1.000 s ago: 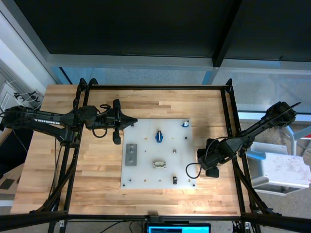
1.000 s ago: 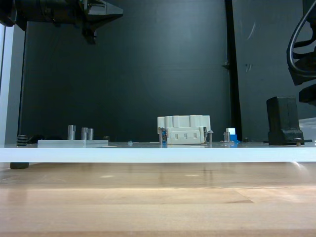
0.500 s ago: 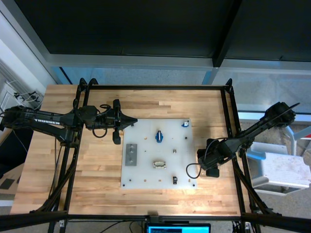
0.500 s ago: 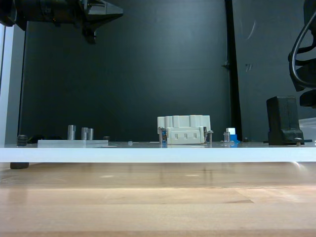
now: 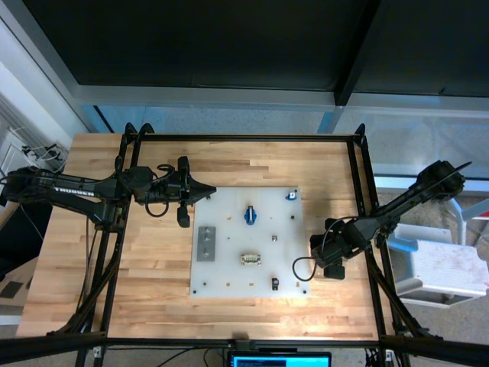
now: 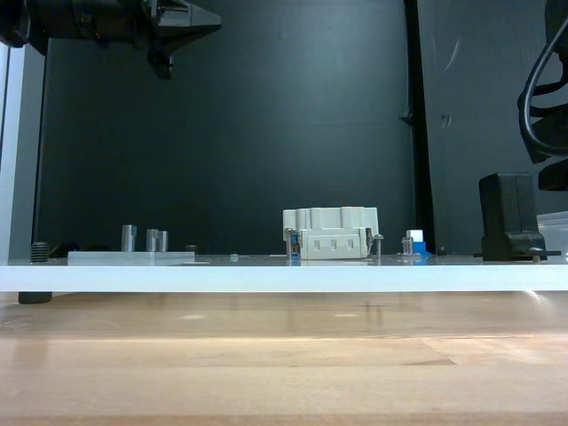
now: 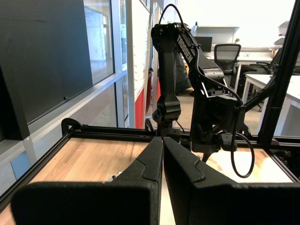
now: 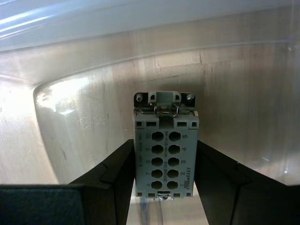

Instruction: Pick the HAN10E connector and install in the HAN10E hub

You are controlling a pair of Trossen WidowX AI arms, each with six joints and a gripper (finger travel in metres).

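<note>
Pale wooden planks make up the desk (image 5: 114, 290), and a white plate (image 5: 221, 283) lies on it at the middle of the high view. The HAN10E hub (image 5: 250, 261) is fixed on the plate's lower centre; in the low view it stands as a beige socket (image 6: 333, 235) at mid frame. A grey metal block (image 5: 206, 242) sits left of it and a blue upright part (image 5: 250, 215) above it. The right gripper (image 5: 334, 269) hangs over bare wood just off the plate's right edge, at centre right of the high view, apart from the hub. Its wrist camera shows the fingers (image 8: 117, 168) closed on the HAN10E connector (image 8: 165, 150). The grey-beige block sits squarely between them, each long side touching a finger, its two rows of numbered pin holes facing the camera and a metal clip at its far end. Whether the connector rests on the surface below or is lifted off it cannot be told. The left gripper (image 5: 210, 190) is held level at upper left of the plate, its tip just over the plate's corner; in the low view it shows high in the upper left (image 6: 213, 16). Its own camera shows the two fingers (image 7: 150, 164) pressed together with nothing between them.
</note>
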